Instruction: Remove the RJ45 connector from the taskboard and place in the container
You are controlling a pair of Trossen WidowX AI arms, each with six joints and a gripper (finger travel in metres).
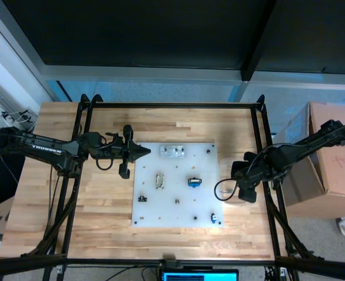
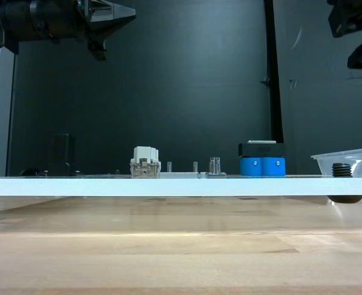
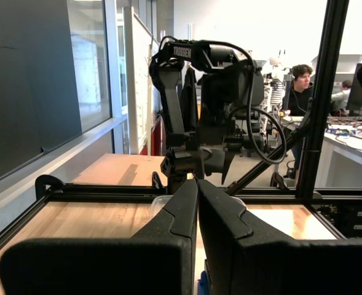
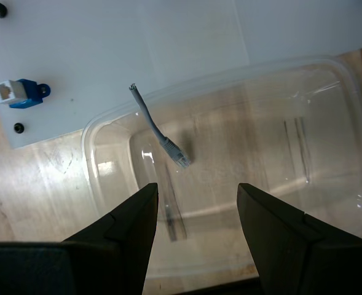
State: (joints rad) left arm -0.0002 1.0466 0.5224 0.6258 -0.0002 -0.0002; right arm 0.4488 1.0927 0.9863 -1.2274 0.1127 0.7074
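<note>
So the RJ45 connector is out of the board and lying loose inside the clear plastic container, which sits on the wooden table just to the right of the white board. The plug end is down on the floor of the tub. Its short grey cable stub slopes up toward the rim on the board side, and from table level you can see the tip poking up over the edge. Nothing is gripping it.

The right gripper hangs right above the container, well clear of the rim and looking down into it. Its fingers are spread wide with nothing between them, and the connector is in plain sight in the gap below.

The left gripper is up high over the far left corner of the board, pointing to the right across the table toward the other arm. Its two fingers are pressed flat together and I don't see anything pinched between them.

On the board there's a small blue jack by the near right corner. There's also a blue and black block around the middle, a grey-white plug housing left of that, and a little metal post between the two.
</note>
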